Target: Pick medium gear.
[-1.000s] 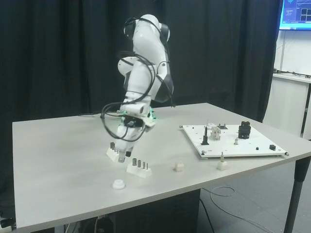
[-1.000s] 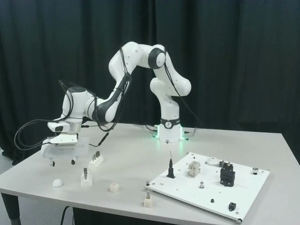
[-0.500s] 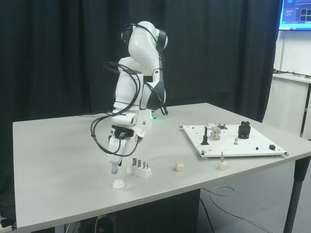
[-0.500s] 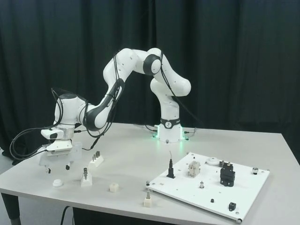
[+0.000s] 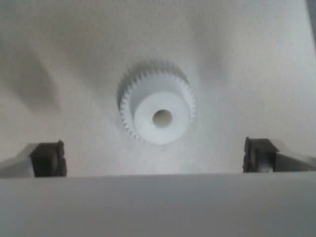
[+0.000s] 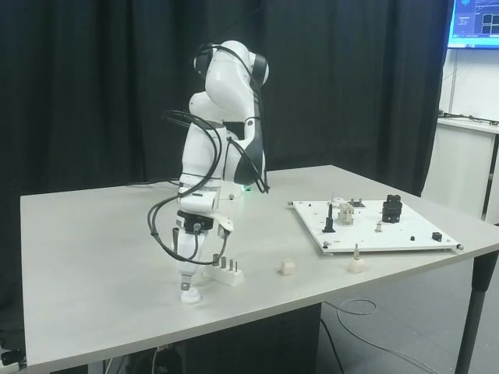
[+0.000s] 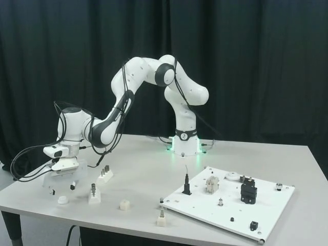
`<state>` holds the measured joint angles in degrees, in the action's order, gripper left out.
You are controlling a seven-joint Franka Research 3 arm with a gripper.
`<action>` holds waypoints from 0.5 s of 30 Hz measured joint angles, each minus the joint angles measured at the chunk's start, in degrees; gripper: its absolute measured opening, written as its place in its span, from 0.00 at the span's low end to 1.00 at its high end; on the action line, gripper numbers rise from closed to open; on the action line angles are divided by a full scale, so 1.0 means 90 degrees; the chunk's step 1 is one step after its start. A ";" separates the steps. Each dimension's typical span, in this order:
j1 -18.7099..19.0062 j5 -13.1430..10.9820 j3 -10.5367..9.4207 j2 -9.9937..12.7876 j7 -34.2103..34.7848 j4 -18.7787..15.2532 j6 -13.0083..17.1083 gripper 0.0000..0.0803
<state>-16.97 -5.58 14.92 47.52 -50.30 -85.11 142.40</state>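
Medium gear (image 5: 158,108) flat on table (image 5: 256,59), fingers (image 5: 48,159) spread wide above.

Black curtain (image 6: 93,86) fills backdrop in both room views. Grey table (image 6: 86,241) across lower frame. Lit monitor (image 6: 473,22) upper right; white cabinet (image 6: 461,160) below it.

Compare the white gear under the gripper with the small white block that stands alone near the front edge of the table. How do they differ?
The gear is round, toothed, with a centre hole; the block is boxy and plain. The gear lies flat and low; the block stands taller. The open gripper hovers over the gear; the block lies apart from it. Both are white and rest on the grey table.
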 joint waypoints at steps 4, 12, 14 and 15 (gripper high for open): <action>-0.0001 -0.0033 0.0000 0.0064 -0.0217 0.0056 0.0000 1.00; -0.0006 -0.0056 0.0000 0.0188 -0.0651 0.0175 -0.0006 1.00; -0.0006 -0.0056 0.0000 0.0214 -0.0755 0.0198 -0.0007 1.00; -0.0005 -0.0056 0.0000 0.0228 -0.0804 0.0210 -0.0008 1.00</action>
<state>-17.02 -6.08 14.92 49.58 -57.53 -83.22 142.33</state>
